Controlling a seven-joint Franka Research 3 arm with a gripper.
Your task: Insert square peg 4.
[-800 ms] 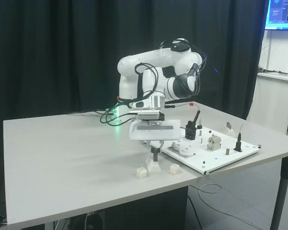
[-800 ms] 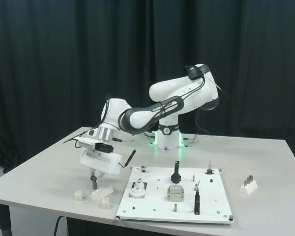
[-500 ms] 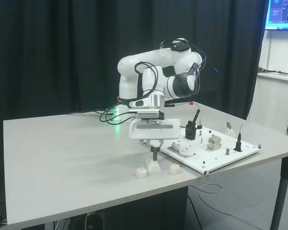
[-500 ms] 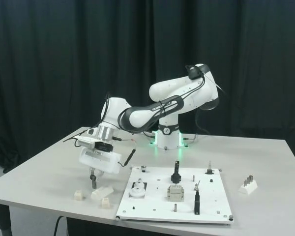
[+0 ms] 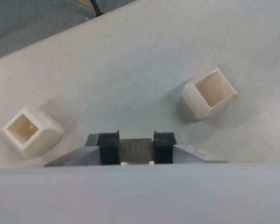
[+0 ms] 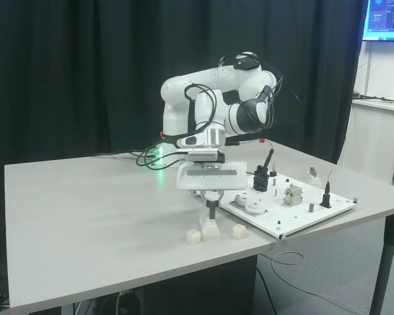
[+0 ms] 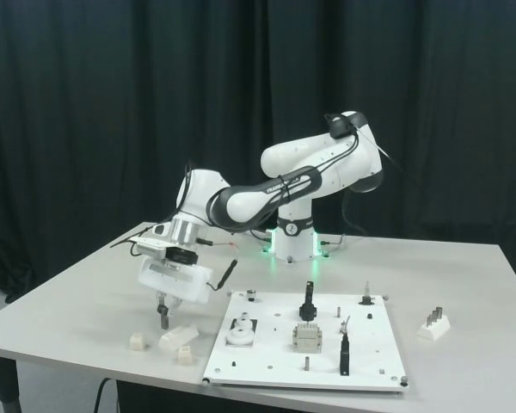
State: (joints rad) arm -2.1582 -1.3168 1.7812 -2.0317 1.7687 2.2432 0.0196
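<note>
Peg (image 5: 136,150) sits clamped between the tool's (image 5: 136,148) two black fingers (image 5: 108,147) in the wrist view, a grey square bar seen end-on, its long axis running straight down toward the table (image 5: 130,60). Two white hollow cubes flank it: one cube (image 5: 31,131) at about 9 o'clock of the tool, another cube (image 5: 209,93) at about 2 o'clock, both apart from the fingers.

First room view adds what the wrist camera hides: a white socket block (image 6: 210,228) lies directly beneath the peg (image 6: 211,210), at 6 o'clock, with a gap that I judge small.

Second room view shows the peg (image 7: 163,318) upright, and the white task board (image 7: 305,340) at 3 o'clock of the tool (image 7: 163,311).
</note>
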